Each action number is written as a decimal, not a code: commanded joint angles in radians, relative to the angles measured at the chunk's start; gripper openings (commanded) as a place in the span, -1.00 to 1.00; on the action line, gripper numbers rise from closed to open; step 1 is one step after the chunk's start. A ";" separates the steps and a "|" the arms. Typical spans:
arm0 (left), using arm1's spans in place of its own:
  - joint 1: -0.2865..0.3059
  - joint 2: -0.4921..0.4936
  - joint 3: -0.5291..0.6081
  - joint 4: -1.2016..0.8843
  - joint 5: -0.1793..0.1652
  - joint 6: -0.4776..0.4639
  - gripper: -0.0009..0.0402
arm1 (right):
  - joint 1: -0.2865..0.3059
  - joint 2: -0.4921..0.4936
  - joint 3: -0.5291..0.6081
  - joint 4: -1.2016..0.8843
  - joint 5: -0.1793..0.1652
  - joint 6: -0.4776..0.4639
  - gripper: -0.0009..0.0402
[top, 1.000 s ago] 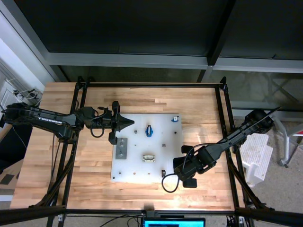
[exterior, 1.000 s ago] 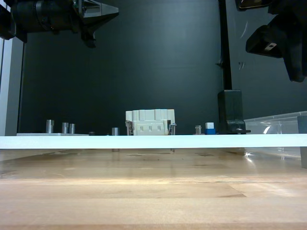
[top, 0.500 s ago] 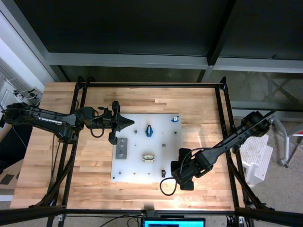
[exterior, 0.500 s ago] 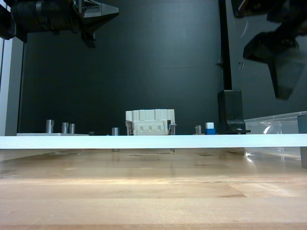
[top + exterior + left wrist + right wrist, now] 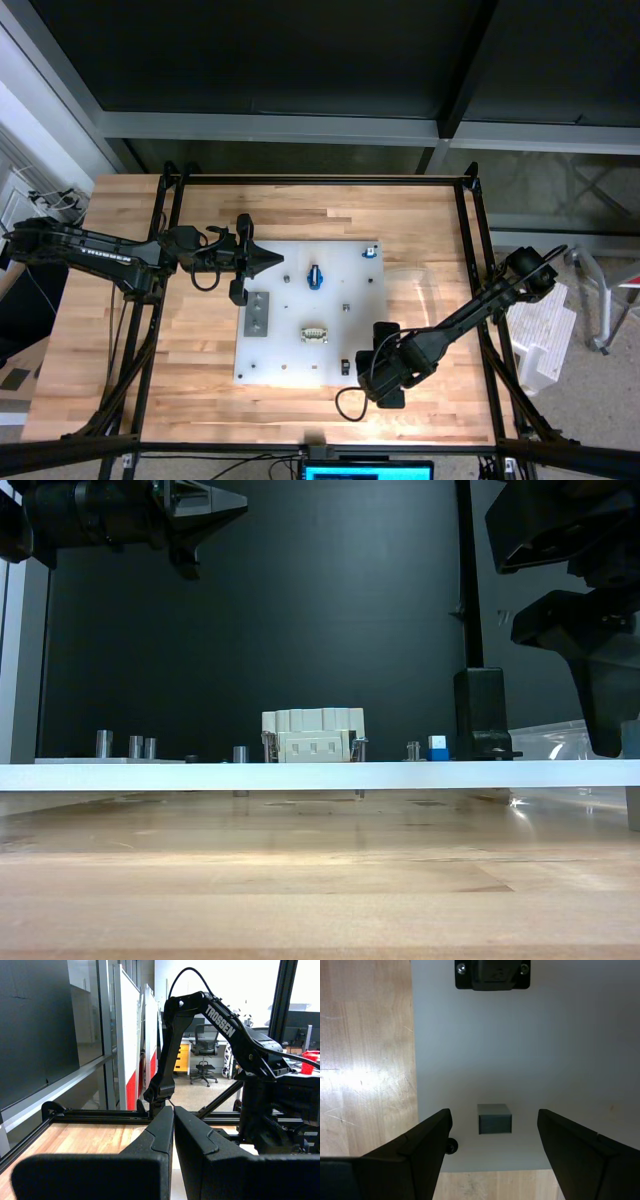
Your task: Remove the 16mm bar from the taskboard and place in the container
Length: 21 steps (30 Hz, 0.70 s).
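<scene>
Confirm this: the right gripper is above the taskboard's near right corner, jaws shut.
Wrong on the jaws: the right wrist view shows the right gripper open above the near right corner of the taskboard. The left gripper hangs, shut, over its far left corner.

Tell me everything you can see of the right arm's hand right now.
The right hand is matte black, plastic-looking, with two wedge-shaped fingers spread open. It points down, low over the near right corner of the white taskboard, apparently touching nothing. The small grey 16mm bar stands on the board, centred in the gap between the fingers. The left hand, shut, hangs high over the board's far left corner.
</scene>
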 commanded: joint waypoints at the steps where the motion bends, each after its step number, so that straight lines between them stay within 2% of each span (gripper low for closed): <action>1: 0.000 0.000 0.000 0.000 0.000 0.000 -0.96 | 0.003 0.000 -0.002 0.003 -0.001 -0.002 0.00; 12: 0.000 0.000 0.000 0.000 0.000 0.000 -0.96 | 0.006 -0.001 -0.001 0.003 -0.003 -0.002 -0.64; 21: 0.000 0.000 0.000 0.000 0.000 0.000 -0.96 | 0.005 -0.051 -0.001 -0.005 -0.001 -0.008 -0.97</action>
